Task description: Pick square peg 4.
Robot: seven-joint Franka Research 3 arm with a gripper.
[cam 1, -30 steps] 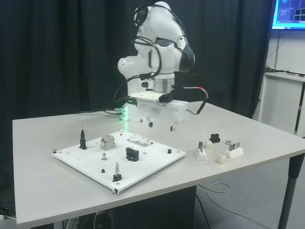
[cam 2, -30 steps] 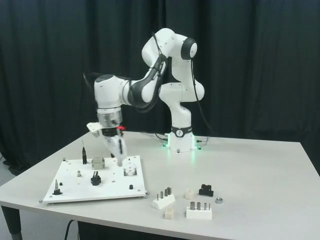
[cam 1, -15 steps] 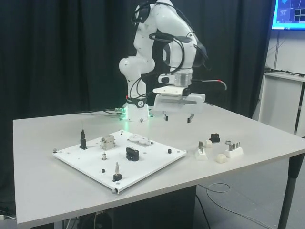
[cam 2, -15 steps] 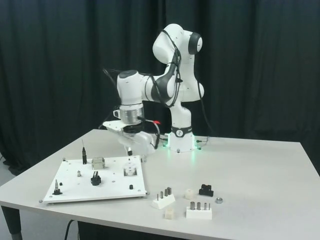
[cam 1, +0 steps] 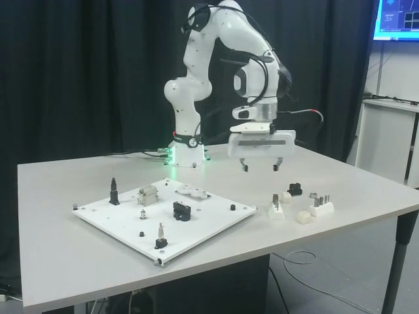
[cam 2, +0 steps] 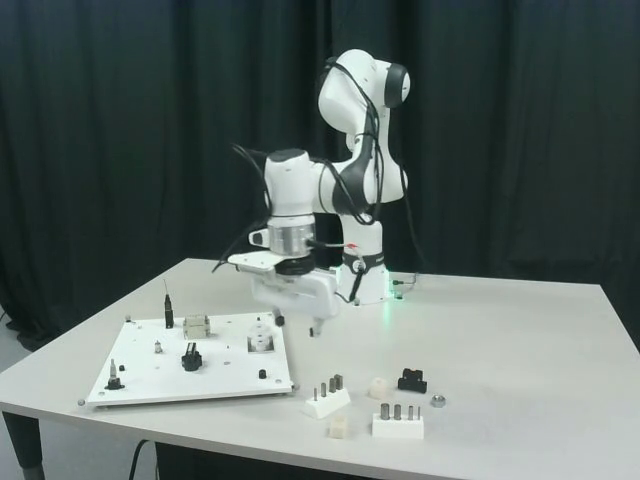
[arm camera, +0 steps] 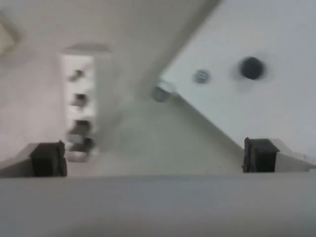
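Now the spread, empty claw (cam 1: 260, 166) has swung off the white board (cam 1: 196, 226) toward the peg blocks (cam 1: 322, 207).

I count one white board (cam 2: 215, 385), two white peg blocks (cam 2: 326, 402) holding three pegs each, two small white cubes (cam 2: 339, 428) and one black part (cam 2: 410, 381).

- Two black fingertips (arm camera: 48, 159) stand wide apart with nothing between them.
- Beyond the gap lies the corner of a flat white board (arm camera: 276, 111), bearing a round black knob (arm camera: 252, 67).
- Beyond one fingertip, a white block of blurred pegs (arm camera: 79, 106).
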